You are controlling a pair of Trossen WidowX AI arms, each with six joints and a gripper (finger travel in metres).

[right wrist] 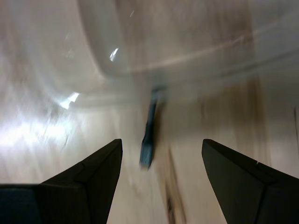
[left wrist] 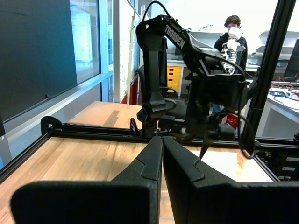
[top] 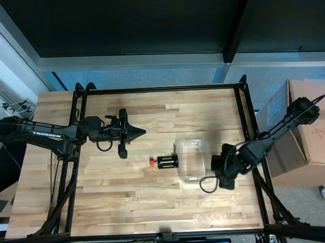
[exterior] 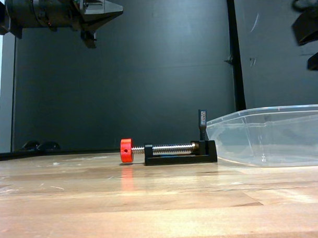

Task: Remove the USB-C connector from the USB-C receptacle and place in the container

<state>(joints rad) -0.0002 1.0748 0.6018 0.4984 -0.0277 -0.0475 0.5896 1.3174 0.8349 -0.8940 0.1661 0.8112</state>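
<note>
Your left gripper (top: 141, 132) hangs high above the table's left half, well apart from the work, its fingers pressed together on nothing. Toward the middle, a small black vise (top: 167, 162) with a red knob (top: 152, 162) lies on the wood. A black upright piece (exterior: 202, 119) stands at its end, likely the USB-C receptacle, with no plug showing in it. Just beside the vise sits the clear container (exterior: 268, 111). At its far right side your right gripper (right wrist: 161, 141) points downward, fingers spread wide and holding nothing. Between them the USB-C connector (right wrist: 147, 140) lies free and blurred, close to the container's curved wall. You cannot tell whether it is inside or just outside that wall. You appear to be at the placing step. Next, confirm where the connector lies. If it is outside, close on its narrow body and lift it over the wall.
</note>
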